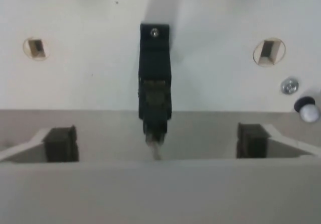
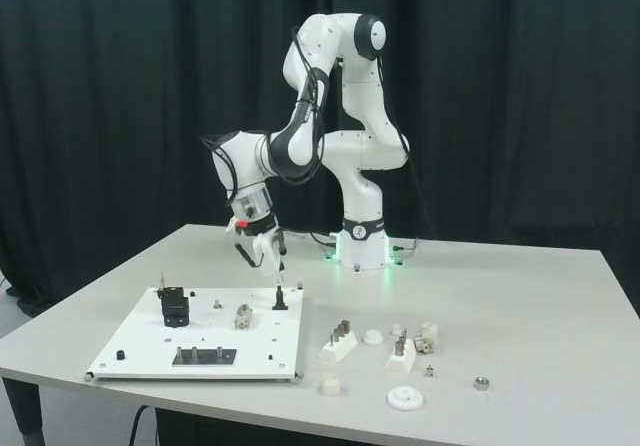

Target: Pick square peg 3.

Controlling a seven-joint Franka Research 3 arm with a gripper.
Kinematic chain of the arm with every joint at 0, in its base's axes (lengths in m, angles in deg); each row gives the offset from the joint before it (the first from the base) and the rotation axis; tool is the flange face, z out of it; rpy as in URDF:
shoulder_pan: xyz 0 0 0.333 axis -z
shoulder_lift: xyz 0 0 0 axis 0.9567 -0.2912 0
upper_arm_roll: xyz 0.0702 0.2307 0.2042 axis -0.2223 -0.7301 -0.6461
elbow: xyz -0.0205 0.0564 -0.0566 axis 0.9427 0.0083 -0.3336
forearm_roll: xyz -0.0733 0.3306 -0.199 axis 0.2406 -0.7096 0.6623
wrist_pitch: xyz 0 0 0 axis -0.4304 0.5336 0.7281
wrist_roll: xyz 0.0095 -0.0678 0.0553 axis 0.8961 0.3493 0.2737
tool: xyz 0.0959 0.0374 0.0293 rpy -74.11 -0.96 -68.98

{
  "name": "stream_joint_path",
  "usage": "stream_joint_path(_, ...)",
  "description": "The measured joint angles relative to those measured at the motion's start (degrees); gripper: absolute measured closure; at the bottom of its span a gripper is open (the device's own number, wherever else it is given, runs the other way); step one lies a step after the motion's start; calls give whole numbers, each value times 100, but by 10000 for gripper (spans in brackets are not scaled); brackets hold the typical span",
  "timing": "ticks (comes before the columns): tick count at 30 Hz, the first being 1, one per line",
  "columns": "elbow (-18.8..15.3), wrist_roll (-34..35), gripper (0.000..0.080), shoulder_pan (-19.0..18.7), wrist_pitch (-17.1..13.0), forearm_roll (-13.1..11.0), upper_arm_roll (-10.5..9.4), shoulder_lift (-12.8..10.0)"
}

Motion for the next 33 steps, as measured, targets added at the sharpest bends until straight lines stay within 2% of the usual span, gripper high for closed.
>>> stream_joint_path(3, 0, 0, 471, 7, 68, 13, 22, 80)
stream_joint_path(4, 1, 0, 35, 10, 95, 21, 27, 103)
stream_joint_path(13, 1, 0, 9, 14, 222, 153, 88, 263)
stream_joint_path(25, 4, 0, 3, 14, 226, 276, 91, 386)
stream_joint_path(33, 9, -57, 3, 11, 226, 458, 80, 466)
